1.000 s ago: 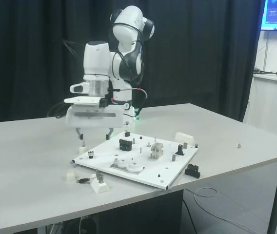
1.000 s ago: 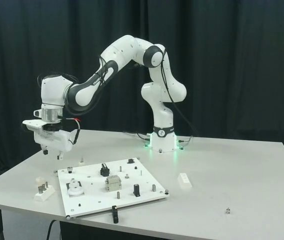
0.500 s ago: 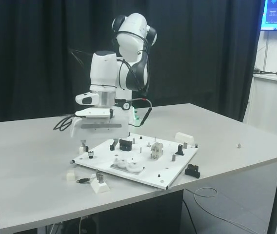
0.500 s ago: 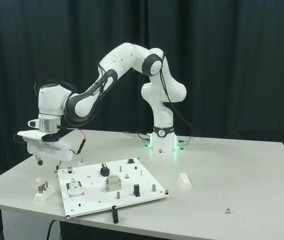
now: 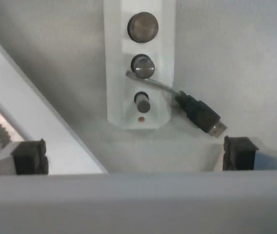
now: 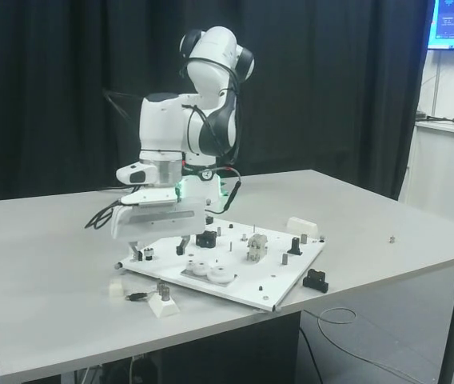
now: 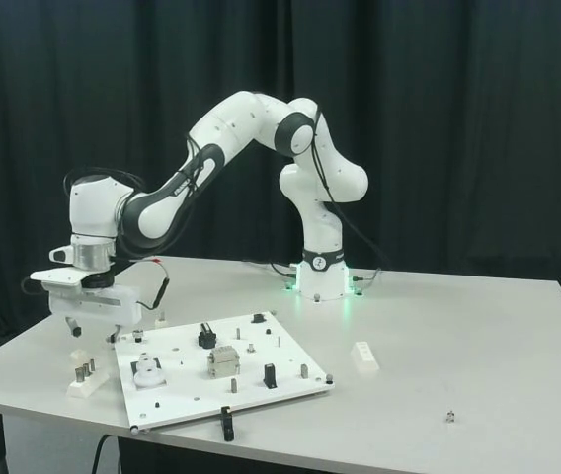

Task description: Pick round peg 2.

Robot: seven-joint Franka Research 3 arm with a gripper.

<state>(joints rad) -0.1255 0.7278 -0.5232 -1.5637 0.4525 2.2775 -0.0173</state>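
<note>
A white peg holder carries three round pegs in a row: a wide one, a middle one and a thin one. The holder stands on the table off the board's corner. My gripper hangs above the table beside the holder, open, with nothing between its black fingertips. In the room views the gripper hovers just above the holder and the board's edge.
A black USB plug on a grey cable lies against the holder. The white assembly board holds several small parts. A small white block sits near the holder. A white box and a black clip lie farther off.
The arm has swung from behind the board toward the peg holder and come lower. The gripper stays open.
</note>
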